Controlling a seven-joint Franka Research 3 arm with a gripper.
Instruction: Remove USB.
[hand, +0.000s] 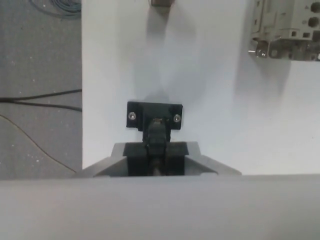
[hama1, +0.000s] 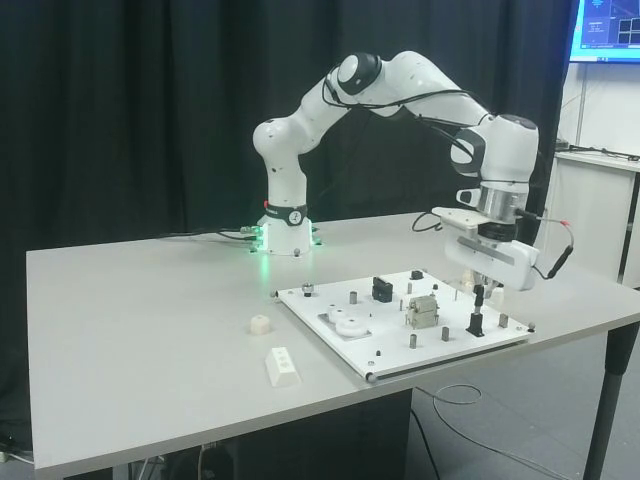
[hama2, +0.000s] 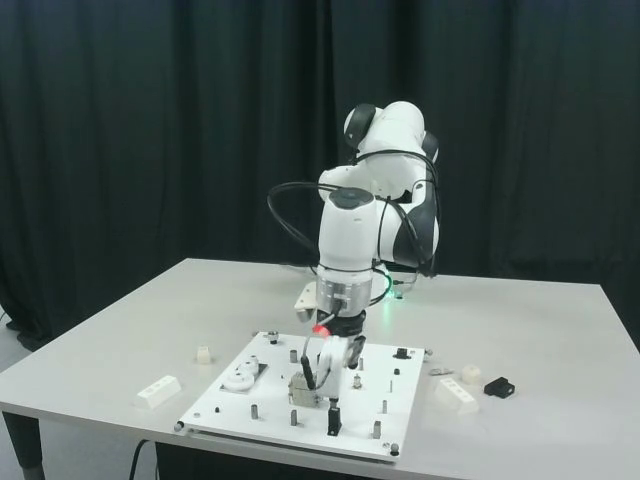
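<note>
A black USB plug (hand: 156, 136) sits between the two fingers of my gripper (hand: 155, 159), which is shut on it. Straight beneath it is the black socket mount (hand: 154, 115) with two screws, fixed on the white board (hand: 215, 110). In the first room view my gripper (hama1: 481, 290) hangs over the board's right end, and the plug (hama1: 480, 297) appears a little above the socket mount (hama1: 476, 324). The second room view shows the gripper (hama2: 345, 356) over the board, behind the socket mount (hama2: 333, 417). The plug's tip is hidden by the fingers.
The board (hama1: 330, 300) carries a grey connector block (hama1: 423, 312), white round parts (hama1: 348, 322), a black part (hama1: 382, 290) and several small pegs. White blocks (hama1: 281, 365) (hama1: 259, 324) lie on the grey table. The board's edge is close beside the socket, with cables (hand: 40, 100) on the floor below.
</note>
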